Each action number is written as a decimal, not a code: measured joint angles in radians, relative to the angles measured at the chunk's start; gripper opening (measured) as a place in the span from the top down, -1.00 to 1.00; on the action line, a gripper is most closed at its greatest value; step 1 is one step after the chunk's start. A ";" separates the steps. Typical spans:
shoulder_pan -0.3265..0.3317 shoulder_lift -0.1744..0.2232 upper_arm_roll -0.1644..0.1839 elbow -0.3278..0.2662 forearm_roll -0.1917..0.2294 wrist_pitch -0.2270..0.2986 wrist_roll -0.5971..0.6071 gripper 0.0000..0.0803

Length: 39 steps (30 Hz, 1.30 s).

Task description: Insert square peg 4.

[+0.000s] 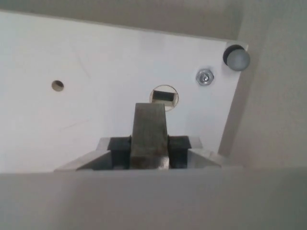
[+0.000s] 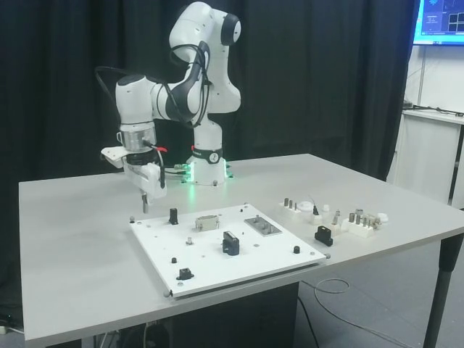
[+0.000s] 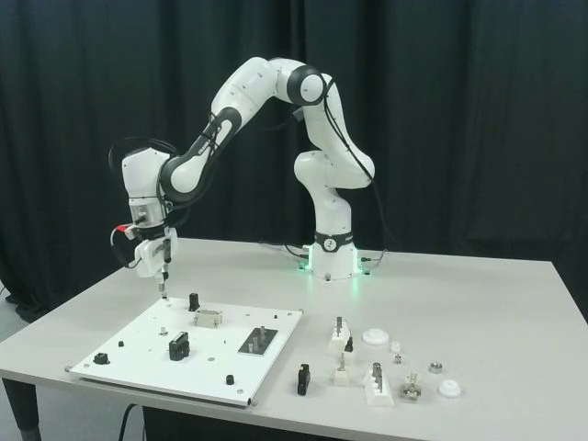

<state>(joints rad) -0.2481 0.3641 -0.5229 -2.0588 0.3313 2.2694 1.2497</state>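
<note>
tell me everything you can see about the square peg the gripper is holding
The square peg is a short, dark grey bar with flat faces and a squared end, metal by its look. It is clamped between the gripper's black fingers, hanging upright above the white board near its corner. In the wrist view its tip sits just short of a round opening, not yet inserted.

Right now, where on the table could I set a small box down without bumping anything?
The grey table is bare right of the arm's base, and along its edge behind the white board. It's crowded around the white peg holders beside the board.
</note>
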 joint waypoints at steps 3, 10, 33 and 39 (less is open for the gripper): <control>-0.003 0.003 0.000 0.000 0.010 -0.006 0.000 0.61; -0.005 0.013 0.000 0.003 0.019 -0.020 0.000 0.61; -0.005 0.056 0.002 0.018 0.058 -0.020 0.056 0.61; -0.003 0.068 0.002 0.022 0.058 -0.020 0.058 0.61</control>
<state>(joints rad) -0.2515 0.4317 -0.5205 -2.0370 0.3892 2.2497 1.3075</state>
